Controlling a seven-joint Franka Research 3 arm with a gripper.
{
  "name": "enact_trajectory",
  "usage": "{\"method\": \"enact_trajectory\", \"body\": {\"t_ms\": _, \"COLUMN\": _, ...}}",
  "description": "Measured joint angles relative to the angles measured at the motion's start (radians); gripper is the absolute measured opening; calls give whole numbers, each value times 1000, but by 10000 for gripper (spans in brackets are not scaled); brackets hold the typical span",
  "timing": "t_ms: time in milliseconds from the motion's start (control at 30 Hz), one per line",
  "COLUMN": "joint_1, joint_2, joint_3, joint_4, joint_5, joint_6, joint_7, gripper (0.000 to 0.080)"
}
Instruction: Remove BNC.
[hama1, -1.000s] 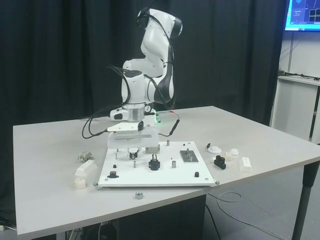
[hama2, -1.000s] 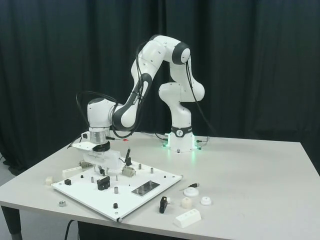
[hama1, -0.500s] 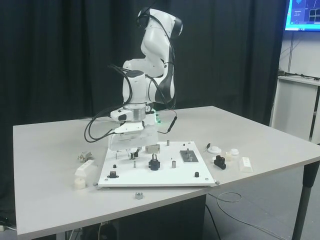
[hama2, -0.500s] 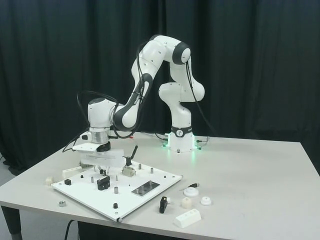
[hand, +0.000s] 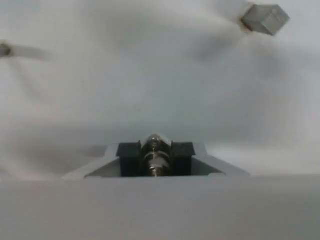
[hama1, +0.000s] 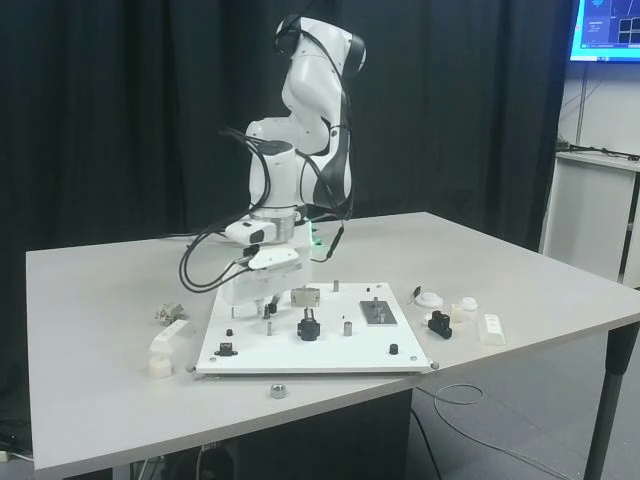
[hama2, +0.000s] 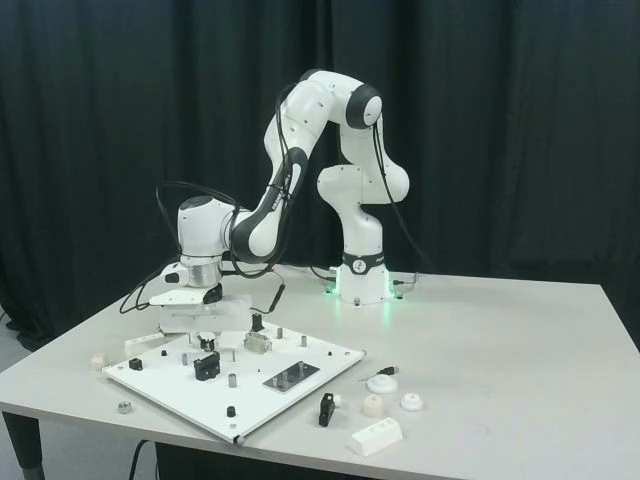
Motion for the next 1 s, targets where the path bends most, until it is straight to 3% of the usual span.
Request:
{"method": "enact_trajectory", "body": {"t_ms": 567, "joint_1": 2, "joint_2": -6, "joint_3": 0, "joint_4": -7, "joint_5": -12, "joint_6": 5, "joint_7": -217, "gripper": 125}}
{"method": "enact_trajectory", "body": {"t_ms": 1000, "joint_1": 3, "joint_2": -7, "joint_3": 0, "joint_4": -8, "joint_5": -16, "joint_6": 5, "joint_7": -282, "gripper": 125}}
